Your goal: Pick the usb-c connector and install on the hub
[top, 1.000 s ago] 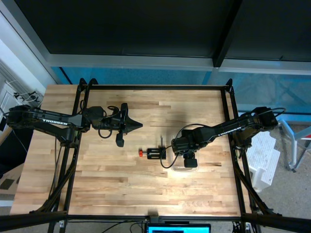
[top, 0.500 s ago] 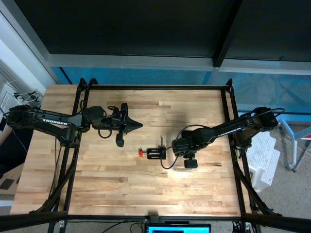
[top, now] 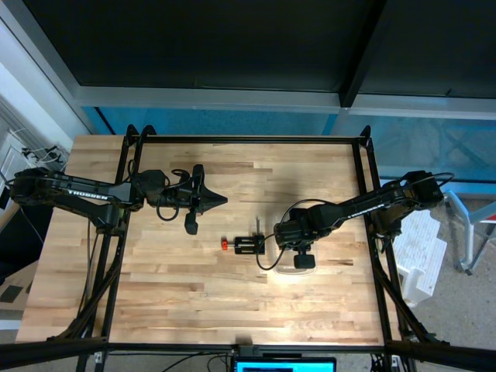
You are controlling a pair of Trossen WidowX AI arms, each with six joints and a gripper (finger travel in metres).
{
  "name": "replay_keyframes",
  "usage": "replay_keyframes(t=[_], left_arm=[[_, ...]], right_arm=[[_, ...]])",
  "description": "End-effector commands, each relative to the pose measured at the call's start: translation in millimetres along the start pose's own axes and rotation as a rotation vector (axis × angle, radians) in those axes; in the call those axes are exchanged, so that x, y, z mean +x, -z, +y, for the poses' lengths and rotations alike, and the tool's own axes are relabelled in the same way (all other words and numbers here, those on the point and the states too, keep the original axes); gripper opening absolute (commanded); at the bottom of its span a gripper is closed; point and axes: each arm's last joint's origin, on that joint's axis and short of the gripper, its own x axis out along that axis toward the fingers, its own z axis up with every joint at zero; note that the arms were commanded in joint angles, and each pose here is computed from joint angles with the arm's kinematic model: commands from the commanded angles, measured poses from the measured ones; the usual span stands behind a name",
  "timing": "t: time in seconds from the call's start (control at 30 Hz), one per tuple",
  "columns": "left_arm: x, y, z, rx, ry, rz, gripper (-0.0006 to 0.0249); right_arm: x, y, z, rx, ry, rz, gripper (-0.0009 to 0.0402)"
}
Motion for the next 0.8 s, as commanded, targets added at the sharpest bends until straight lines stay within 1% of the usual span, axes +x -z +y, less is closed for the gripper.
replay_keyframes(t=[0.03, 0.2, 0.4, 0.57, 0.7, 0.8], left_arm=[[0, 0, 0, 0.0, 0.0, 0.0, 0.0], [0, 0, 0, 0.0, 0.0, 0.0, 0.0], [0, 0, 0, 0.0, 0.0, 0.0, 0.0], [0, 0, 0, 0.0, 0.0, 0.0, 0.0], [0, 0, 0, 0.0, 0.0, 0.0, 0.0], [0, 0, 0, 0.0, 0.0, 0.0, 0.0]], right_arm=[[0, 0, 0, 0.001, -0.001, -0.003, -0.0001], [-1, 0, 0, 0.002, -0.001, -0.006, 0.0], [-11, -2, 0, 0.002, -0.002, -0.019, 0.0], [-23, -5, 0, -0.013, 0.003, -0.014, 0.0], [-37, -7, -1, -0.021, 0.026, -0.018, 0.0], [-48, -9, -1, -0.025, 0.025, -0.017, 0.0]])
